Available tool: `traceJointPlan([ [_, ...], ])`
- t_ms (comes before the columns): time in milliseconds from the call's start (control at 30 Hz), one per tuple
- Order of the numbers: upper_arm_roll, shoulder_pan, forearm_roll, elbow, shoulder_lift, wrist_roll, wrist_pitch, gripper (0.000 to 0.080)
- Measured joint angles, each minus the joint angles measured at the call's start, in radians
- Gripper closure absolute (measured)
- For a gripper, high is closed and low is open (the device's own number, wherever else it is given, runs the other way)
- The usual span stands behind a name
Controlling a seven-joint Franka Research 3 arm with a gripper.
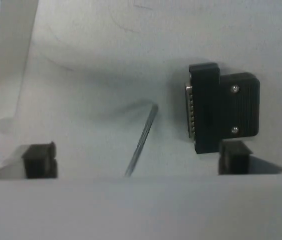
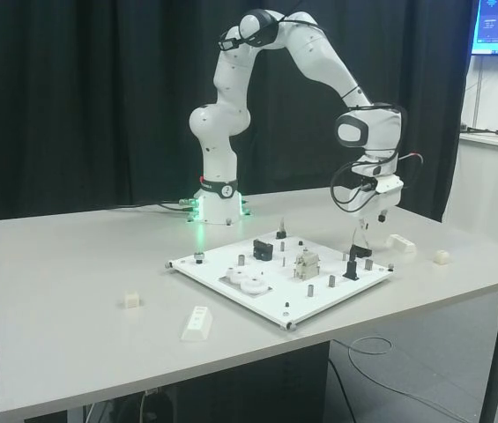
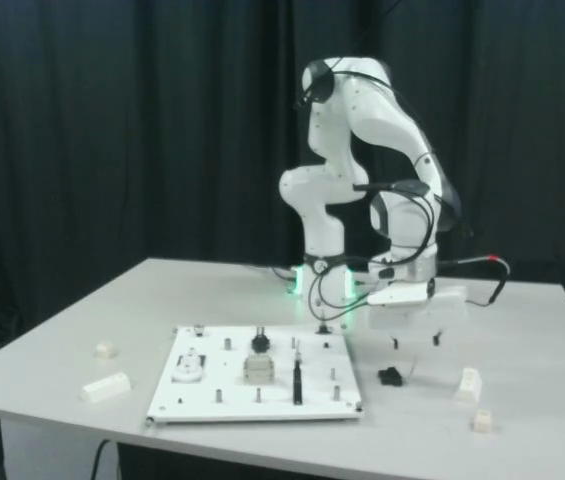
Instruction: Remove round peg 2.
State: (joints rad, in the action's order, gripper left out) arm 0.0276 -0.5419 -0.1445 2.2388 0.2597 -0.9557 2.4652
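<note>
Jaws spread above flat-lying black connector (image 1: 224,107)

White arm (image 2: 293,44); grey table (image 2: 72,264); white board (image 2: 275,278); black ribbed plug (image 1: 223,107); black curtain (image 2: 81,97); green glow at arm base (image 2: 197,211).

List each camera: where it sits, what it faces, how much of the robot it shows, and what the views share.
Wrist view: on the arm's wrist, looking down at a black connector lying on the grey table; both fingers show.
First room view: off the table, facing the white board and whole arm.
Second room view: another side, same contents.
Shared: connector beneath the gripper.
</note>
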Motion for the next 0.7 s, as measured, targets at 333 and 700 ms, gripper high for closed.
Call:
traceJointPlan([
  [333, 0.0, -0.002, 0.0, -0.012, 0.0, 0.0, -0.013, 0.0034],
  [700, 0.0, -0.003, 0.0, -0.029, 0.0, -0.016, -0.036, 0.0003],
])
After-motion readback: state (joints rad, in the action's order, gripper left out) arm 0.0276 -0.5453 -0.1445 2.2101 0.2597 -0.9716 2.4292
